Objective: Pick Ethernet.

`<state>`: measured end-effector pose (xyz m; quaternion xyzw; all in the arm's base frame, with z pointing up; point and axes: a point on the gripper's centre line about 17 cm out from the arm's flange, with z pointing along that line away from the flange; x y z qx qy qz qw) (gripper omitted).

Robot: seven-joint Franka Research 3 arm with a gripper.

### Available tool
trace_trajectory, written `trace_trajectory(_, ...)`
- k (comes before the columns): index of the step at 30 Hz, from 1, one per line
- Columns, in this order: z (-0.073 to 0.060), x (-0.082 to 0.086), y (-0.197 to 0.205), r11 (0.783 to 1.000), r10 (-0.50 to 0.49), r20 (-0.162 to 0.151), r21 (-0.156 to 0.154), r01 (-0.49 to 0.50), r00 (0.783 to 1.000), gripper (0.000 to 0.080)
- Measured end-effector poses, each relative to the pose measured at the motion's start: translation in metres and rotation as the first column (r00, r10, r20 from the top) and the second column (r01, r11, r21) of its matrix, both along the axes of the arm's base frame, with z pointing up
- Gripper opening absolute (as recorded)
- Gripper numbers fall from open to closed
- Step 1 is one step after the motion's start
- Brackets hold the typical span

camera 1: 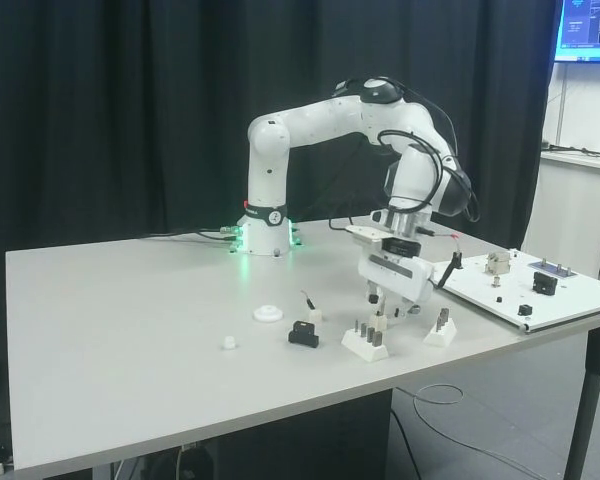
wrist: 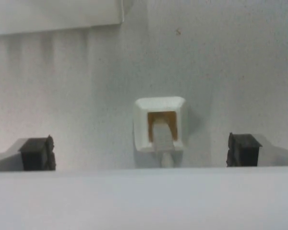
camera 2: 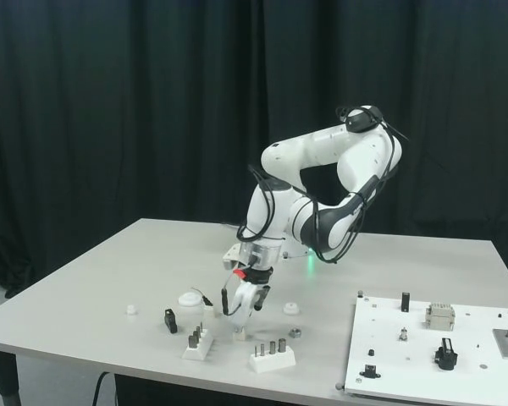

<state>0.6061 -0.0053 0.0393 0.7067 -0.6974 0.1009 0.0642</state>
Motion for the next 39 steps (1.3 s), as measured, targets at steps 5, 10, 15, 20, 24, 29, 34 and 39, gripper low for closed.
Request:
trace_trajectory(5, -0.002, -0.001, 0.0, 1.0, 0.0, -0.001, -0.001, 0.0, 1.0, 0.0798)
trace_trajectory(10, -0.002, -0.001, -0.002, 1.0, -0.011, 0.002, 0.002, 0.011, 1.0, 0.0798)
trace_trajectory(15, -0.002, -0.001, -0.004, 1.0, -0.019, 0.003, 0.003, 0.019, 1.0, 0.0438)
trace_trajectory(20, -0.002, -0.001, -0.006, 1.0, -0.023, 0.004, 0.003, 0.023, 1.0, 0.0438)
trace_trajectory(24, 0.0, -0.001, -0.007, 1.0, -0.026, 0.006, 0.002, 0.026, 1.0, 0.0092)
trace_trajectory(29, 0.007, 0.001, -0.01, 1.0, -0.03, 0.011, 0.001, 0.03, 1.0, 0.0074)
trace_trajectory(34, 0.019, 0.0, -0.012, 0.999, -0.033, 0.006, 0.0, 0.033, 0.999, 0.0074)
trace_trajectory(39, 0.032, -0.002, -0.013, 0.999, -0.033, -0.004, -0.005, 0.033, 0.999, 0.0074)
